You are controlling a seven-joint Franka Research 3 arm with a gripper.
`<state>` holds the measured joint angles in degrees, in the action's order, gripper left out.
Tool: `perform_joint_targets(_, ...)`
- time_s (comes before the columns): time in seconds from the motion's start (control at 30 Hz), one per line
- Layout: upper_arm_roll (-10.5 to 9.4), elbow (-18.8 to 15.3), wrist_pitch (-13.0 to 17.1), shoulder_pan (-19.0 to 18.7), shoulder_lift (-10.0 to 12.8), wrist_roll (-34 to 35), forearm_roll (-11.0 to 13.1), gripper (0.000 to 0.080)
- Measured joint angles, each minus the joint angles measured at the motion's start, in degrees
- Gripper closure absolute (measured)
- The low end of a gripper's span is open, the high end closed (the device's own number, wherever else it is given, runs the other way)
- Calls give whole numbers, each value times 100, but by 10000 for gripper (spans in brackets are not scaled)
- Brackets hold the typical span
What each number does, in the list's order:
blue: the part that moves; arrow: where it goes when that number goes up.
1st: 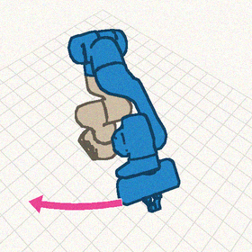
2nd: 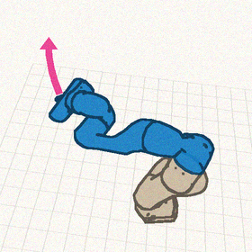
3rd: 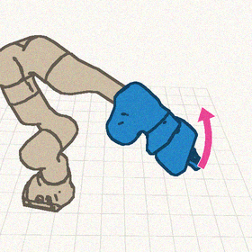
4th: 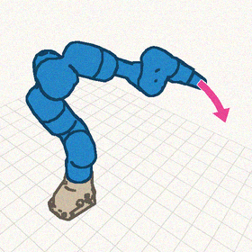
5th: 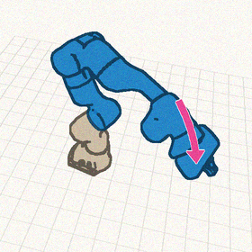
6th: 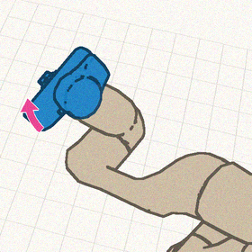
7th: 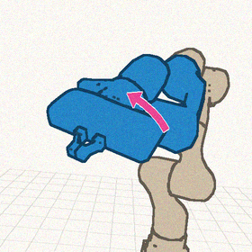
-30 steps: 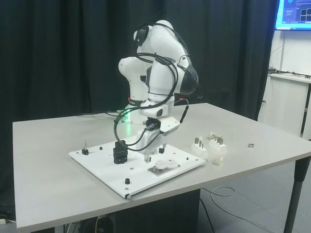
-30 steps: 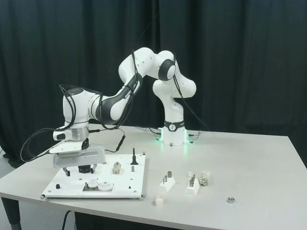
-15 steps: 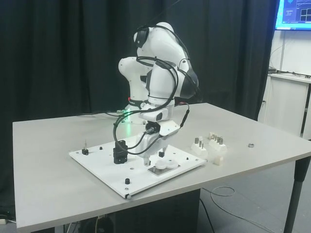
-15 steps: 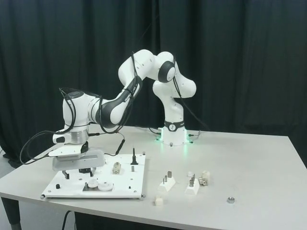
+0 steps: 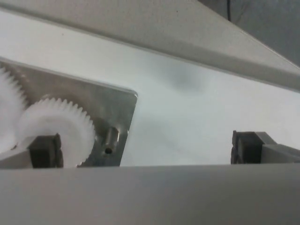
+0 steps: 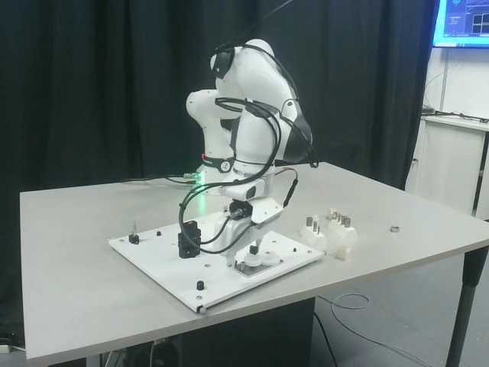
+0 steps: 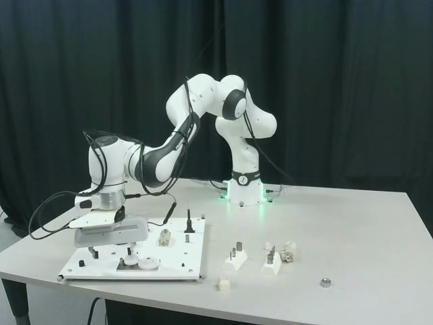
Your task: Insert medium gear.
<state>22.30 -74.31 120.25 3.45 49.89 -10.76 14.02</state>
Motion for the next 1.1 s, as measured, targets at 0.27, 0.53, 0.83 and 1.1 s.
perform_joint_targets(0.27,-10,24,24,4,58,-1,0,3)
perform_joint_targets(0.53,-10,27,24,7,62,-8,0,3)
perform_joint_targets(0.83,-10,31,24,8,67,-37,0,3)
perform_joint_targets(1.1,-10,56,-6,8,70,-116,-3,3)
